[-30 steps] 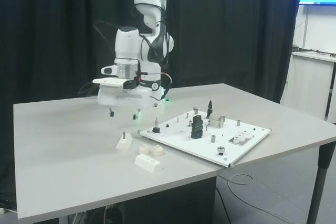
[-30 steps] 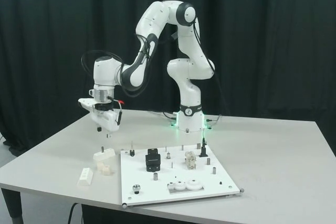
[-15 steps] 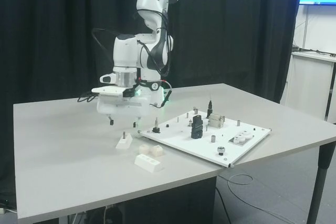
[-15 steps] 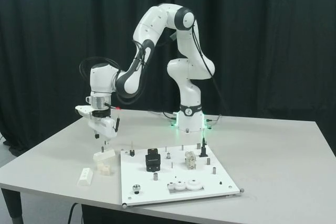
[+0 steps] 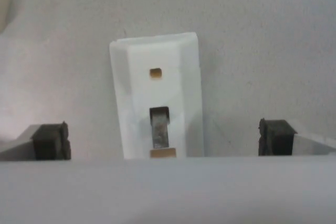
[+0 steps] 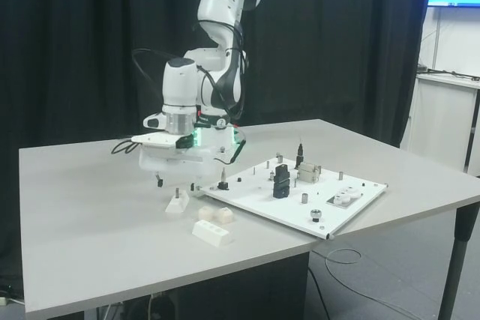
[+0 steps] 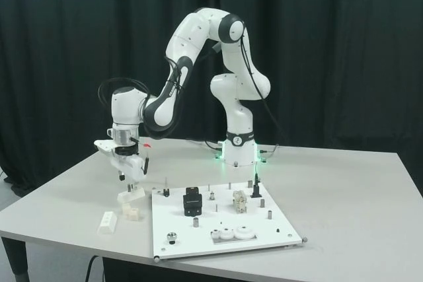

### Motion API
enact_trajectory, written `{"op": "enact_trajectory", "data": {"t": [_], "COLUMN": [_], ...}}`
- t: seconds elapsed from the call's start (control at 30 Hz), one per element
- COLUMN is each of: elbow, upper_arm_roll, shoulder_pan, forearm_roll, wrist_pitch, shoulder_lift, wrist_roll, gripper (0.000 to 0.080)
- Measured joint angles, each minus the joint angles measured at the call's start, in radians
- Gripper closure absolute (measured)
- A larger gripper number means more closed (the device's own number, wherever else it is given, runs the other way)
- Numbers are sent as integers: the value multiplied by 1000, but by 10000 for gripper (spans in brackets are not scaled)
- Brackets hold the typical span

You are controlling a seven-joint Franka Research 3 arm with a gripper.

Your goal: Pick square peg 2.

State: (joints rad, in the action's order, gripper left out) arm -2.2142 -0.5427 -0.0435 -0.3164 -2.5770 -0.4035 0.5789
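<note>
Square peg 2 point(image 5: 160, 128) is a small grey metal peg standing upright in a slot of a white holder block point(image 5: 157, 77). The block point(image 6: 178, 204) lies on the grey table just off the near-left corner of the white board. My gripper point(image 5: 163, 139) hangs open right above the peg, with one black fingertip point(image 5: 50, 141) on each side of the block and well apart from it. From the room, the gripper point(image 6: 175, 185) is a short way above the peg point(image 6: 176, 193). The second room view shows the gripper point(image 7: 128, 181) over the block point(image 7: 130, 195).
The white board point(image 6: 352, 204) carries several small black and grey parts and pegs. Two more white blocks point(image 6: 212, 231) point(image 6: 222, 215) lie on the table in front of the holder block. A green light glows at the arm's base point(image 7: 220, 156).
The arm has come down and shifted toward the holder block. The gripper now sits low, straddling the peg, where a second ago it hung higher and further back.
</note>
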Motion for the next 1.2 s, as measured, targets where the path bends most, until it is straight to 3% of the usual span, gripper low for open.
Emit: {"op": "enact_trajectory", "data": {"t": [0.9,0.93,1.2], "elbow": [5,6,16], "upper_arm_roll": [0,0,-1], "shoulder_pan": [-1,-1,-1], "forearm_roll": [-74,-74,-78], "wrist_pitch": [7,7,7], "shoulder_lift": [-32,-32,-32], "wrist_roll": [-74,-74,-74], "gripper": [3,128,128]}}
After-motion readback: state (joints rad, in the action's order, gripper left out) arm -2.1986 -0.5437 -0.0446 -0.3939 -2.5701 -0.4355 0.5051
